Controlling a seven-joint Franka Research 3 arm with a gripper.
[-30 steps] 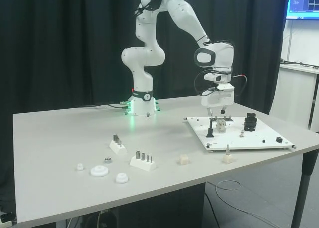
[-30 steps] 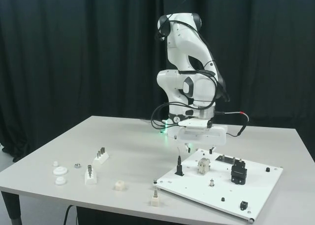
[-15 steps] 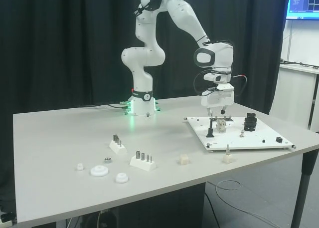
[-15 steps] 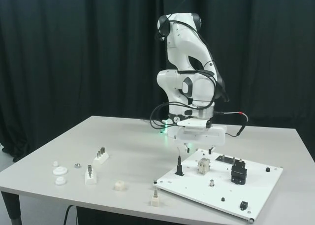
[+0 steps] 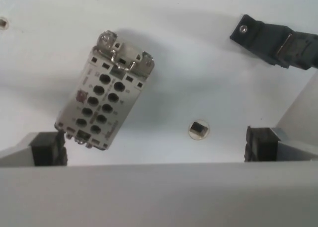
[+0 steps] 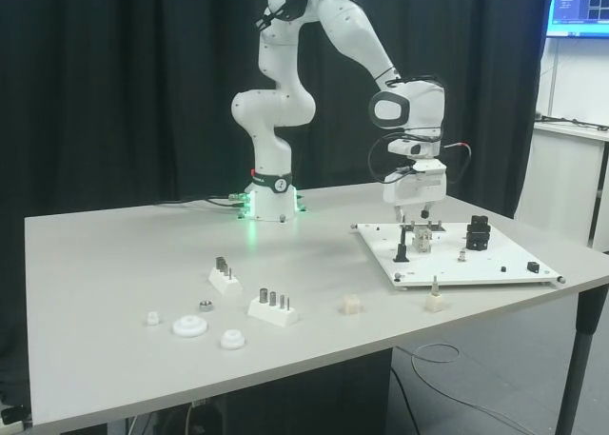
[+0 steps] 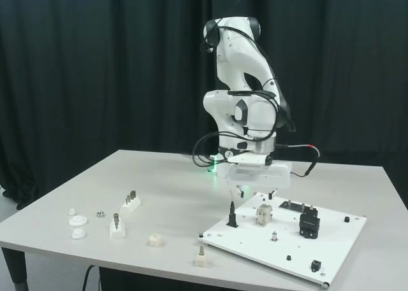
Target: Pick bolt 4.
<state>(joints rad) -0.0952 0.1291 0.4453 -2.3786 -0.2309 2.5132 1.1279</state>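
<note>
The white arm's jaws (image 7: 255,193) hang released and empty above the white square mounting plate (image 7: 331,246), whose grey multi-pin connector block (image 5: 103,107) sits beneath them; bolt 4 cannot be singled out.

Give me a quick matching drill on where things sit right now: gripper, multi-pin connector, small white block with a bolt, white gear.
Things:
1. gripper
2. multi-pin connector
3. small white block with a bolt
4. white gear

Places:
A. on the grey table, just off the white board's near edge
B. above the white board, holding nothing
C. standing on the white board, under the wrist camera
D. on the grey table, far from the board, near the front edge

Pairs: 1-B, 2-C, 3-A, 4-D
</note>
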